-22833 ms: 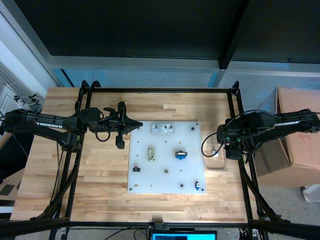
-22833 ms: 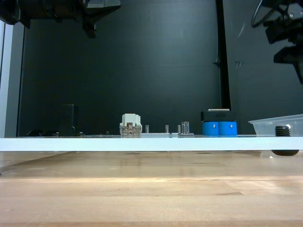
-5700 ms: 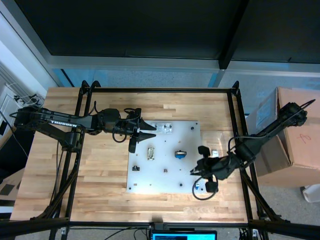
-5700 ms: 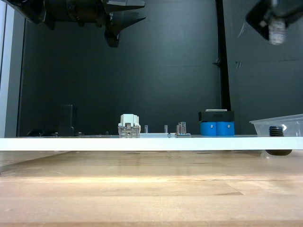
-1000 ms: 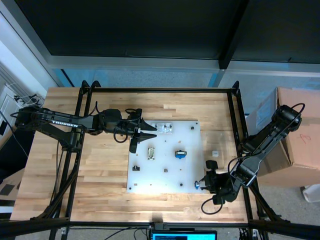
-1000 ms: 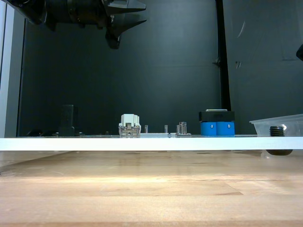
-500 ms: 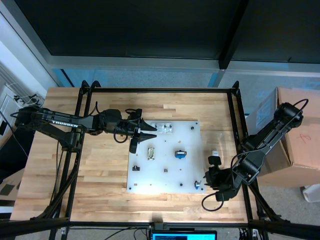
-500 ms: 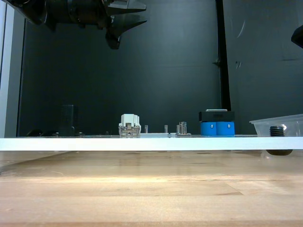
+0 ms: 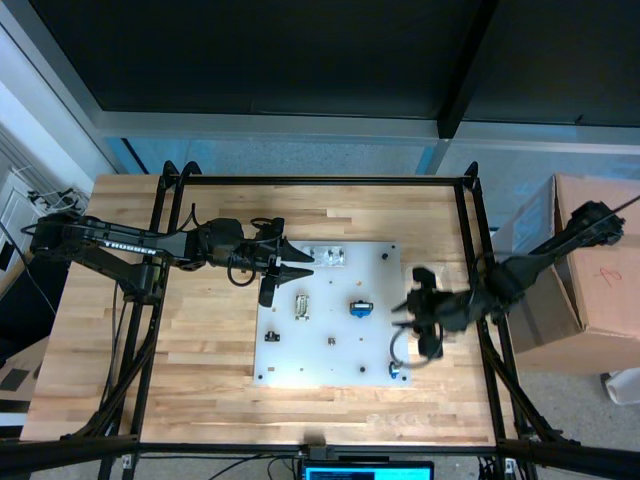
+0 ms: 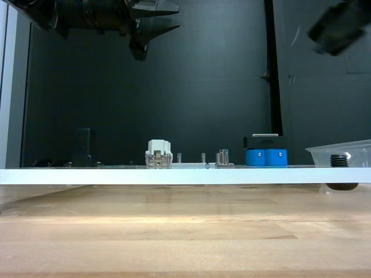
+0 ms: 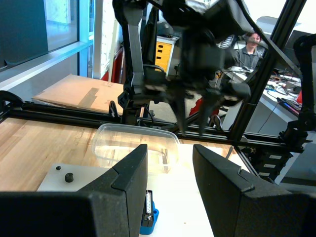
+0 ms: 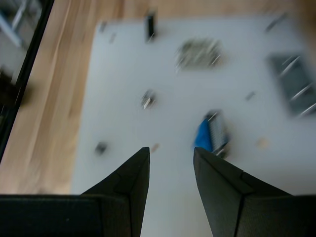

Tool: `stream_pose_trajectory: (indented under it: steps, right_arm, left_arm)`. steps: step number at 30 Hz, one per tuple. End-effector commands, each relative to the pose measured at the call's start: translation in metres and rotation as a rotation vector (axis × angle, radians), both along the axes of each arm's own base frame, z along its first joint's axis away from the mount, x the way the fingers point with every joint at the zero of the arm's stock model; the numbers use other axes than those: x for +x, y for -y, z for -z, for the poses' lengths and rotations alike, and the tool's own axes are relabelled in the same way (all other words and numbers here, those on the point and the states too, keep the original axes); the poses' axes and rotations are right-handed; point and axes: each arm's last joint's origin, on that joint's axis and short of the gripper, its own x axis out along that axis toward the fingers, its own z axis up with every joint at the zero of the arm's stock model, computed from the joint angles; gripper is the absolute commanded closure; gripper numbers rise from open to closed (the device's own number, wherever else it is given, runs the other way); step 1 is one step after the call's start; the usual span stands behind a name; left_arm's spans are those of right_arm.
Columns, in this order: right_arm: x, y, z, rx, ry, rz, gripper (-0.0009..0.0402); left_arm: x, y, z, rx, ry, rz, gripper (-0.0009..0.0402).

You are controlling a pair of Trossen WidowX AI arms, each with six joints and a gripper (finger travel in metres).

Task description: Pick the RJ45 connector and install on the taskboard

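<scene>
Black left gripper [image 11: 169, 148], fingers apart and empty, hovers over the flat white taskboard [image 9: 330, 360], upper left; black right gripper [image 12: 170, 149], likewise spread, at its right edge. RJ45 connector's place unclear.

Left arm marking: you can read "TROSSEN" in white capitals along the black link of the left arm [image 9: 128, 241], at the left of the high view.
Cardboard box marking: you will see a red scrawl on the cardboard box [image 9: 603, 272] at the right edge; it is not legible.
Screen content: the screen [image 9: 367, 470] at the bottom edge glows cyan; its content is too small to read.
</scene>
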Motion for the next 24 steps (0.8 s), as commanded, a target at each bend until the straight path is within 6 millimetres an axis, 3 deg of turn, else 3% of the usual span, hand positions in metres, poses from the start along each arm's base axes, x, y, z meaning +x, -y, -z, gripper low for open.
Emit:
stream_pose_trajectory:
  steps: [1, 7, 11, 18, 24]
  right_arm:
    - [0.004, 0.027, -0.012, 0.003, 0.061, 0.029, 0.0273]
    - [0.016, 0.075, -0.025, 0.044, 0.163, 0.071, 0.0273]
    - [0.02, 0.095, -0.03, 0.028, 0.23, 0.115, 0.0273]
    - [0.026, 0.106, -0.041, 0.018, 0.372, 0.097, 0.0273]
    - [0.029, 0.106, -0.035, 0.005, 0.446, 0.088, 0.03]
  left_arm:
    - [0.0, 0.0, 0.0, 0.0, 0.001, 0.0, 0.0271]
    - [0.0, 0.0, 0.0, 0.0, 0.0, 0.0, 0.0271]
    - [0.0, 0.0, 0.0, 0.0, 0.001, 0.0, 0.0271]
    - [0.0, 0.0, 0.0, 0.0, 0.002, 0.0, 0.0271]
    - [0.0, 0.0, 0.0, 0.0, 0.002, 0.001, 0.0271]
